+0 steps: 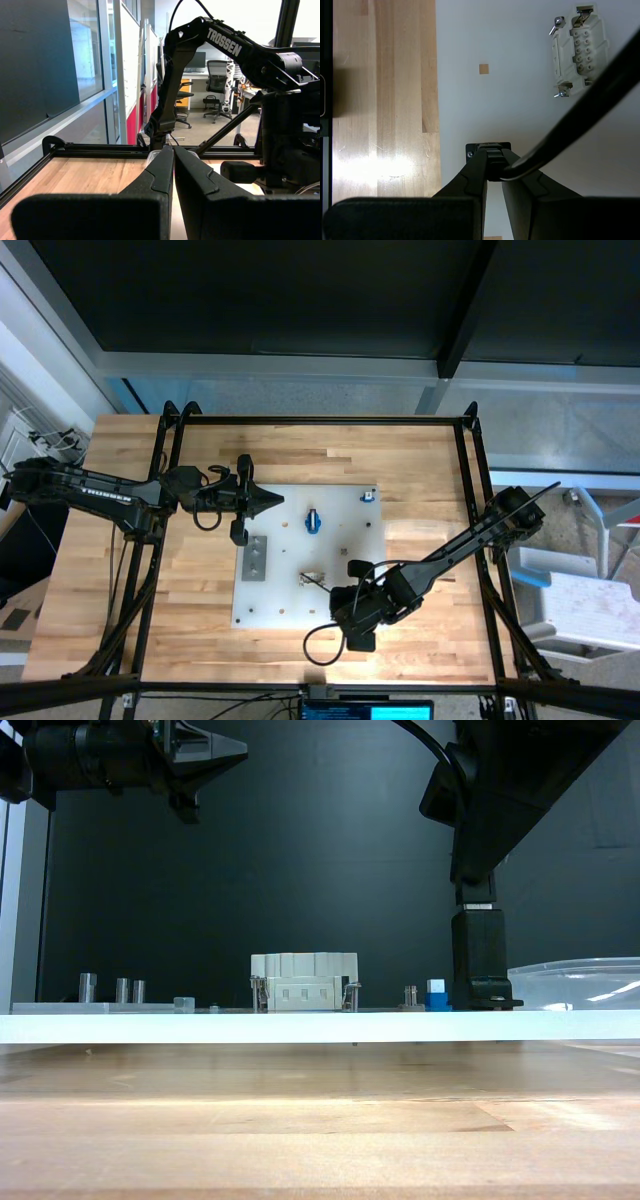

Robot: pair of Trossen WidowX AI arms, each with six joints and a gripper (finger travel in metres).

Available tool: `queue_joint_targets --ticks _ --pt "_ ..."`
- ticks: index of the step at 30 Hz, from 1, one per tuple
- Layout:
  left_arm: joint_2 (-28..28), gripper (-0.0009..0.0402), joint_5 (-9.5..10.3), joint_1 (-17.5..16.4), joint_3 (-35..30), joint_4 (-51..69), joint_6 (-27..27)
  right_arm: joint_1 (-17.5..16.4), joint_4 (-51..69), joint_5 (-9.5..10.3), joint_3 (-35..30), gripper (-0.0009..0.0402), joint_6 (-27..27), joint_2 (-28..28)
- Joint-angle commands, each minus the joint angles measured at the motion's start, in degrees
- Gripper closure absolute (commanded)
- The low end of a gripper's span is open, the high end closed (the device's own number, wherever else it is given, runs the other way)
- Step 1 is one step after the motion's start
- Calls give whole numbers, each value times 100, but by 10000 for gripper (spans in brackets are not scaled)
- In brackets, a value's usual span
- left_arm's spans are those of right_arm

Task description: Remove the USB connector from the USB hub and place in the container

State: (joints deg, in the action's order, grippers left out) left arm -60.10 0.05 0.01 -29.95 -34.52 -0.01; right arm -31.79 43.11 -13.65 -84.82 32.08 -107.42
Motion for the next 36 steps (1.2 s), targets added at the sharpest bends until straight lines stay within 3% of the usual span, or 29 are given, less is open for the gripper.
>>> queue_joint_targets --ticks 1,15,24,36 --pt "-2 393 -2 0 0 0 2 17 13 15 0 393 -66 -9" --pt "-2 392 -2 0 0 0 2 52 9 -50 -201 394 -251 -249" --pt "-2 392 -2 0 0 0 2 -76 20 -481 -11 393 -74 24" --pt "-2 392 -2 0 0 0 2 -205 -431 -612 597 393 181 444"
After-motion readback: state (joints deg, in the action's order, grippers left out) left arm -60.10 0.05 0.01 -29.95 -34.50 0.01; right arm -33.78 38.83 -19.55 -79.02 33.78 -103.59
